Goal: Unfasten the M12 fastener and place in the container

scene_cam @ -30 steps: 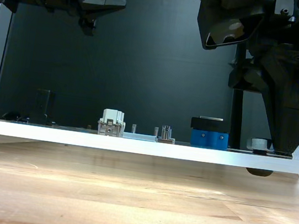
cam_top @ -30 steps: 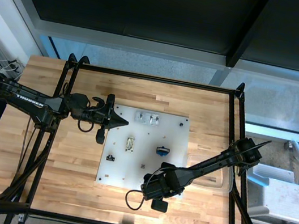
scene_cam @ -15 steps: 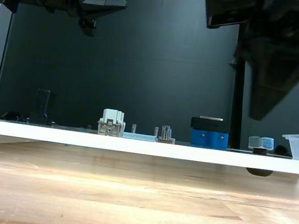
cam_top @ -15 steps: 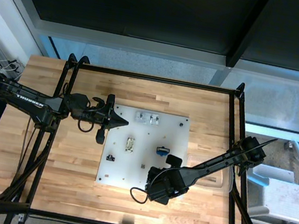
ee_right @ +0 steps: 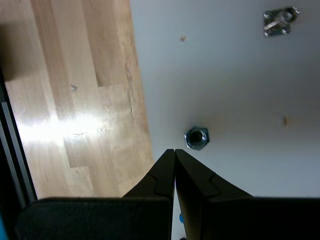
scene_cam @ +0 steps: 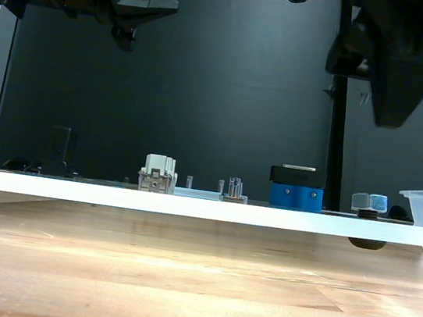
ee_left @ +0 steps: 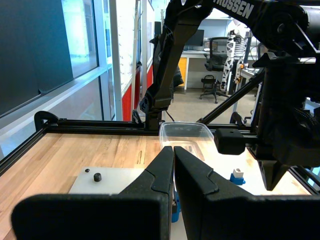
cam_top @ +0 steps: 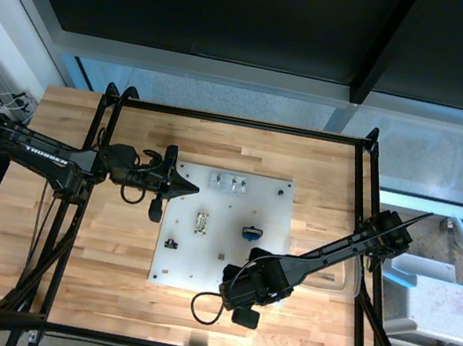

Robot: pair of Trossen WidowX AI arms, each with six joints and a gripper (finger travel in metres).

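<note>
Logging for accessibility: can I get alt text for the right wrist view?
The right hand, shut and empty, hovers over the white board with its tips just beside the silver nut. The left hand, unseen here, hangs shut over the board's left edge.

The left gripper (ee_left: 173, 148) and the right gripper (ee_right: 174, 151) are black. The M12 nut (ee_right: 196, 137) is silver (with a dark hole), the board (ee_right: 240, 75) plain white. The table (cam_top: 107, 277) is pale wood with plank stripes, the container (ee_left: 182, 131) clear, the connector (scene_cam: 295, 196) blue with black cap

Robotics lab: frame-railed workbench (cam_top: 322, 162), office chairs (ee_left: 216, 59) beyond.
</note>
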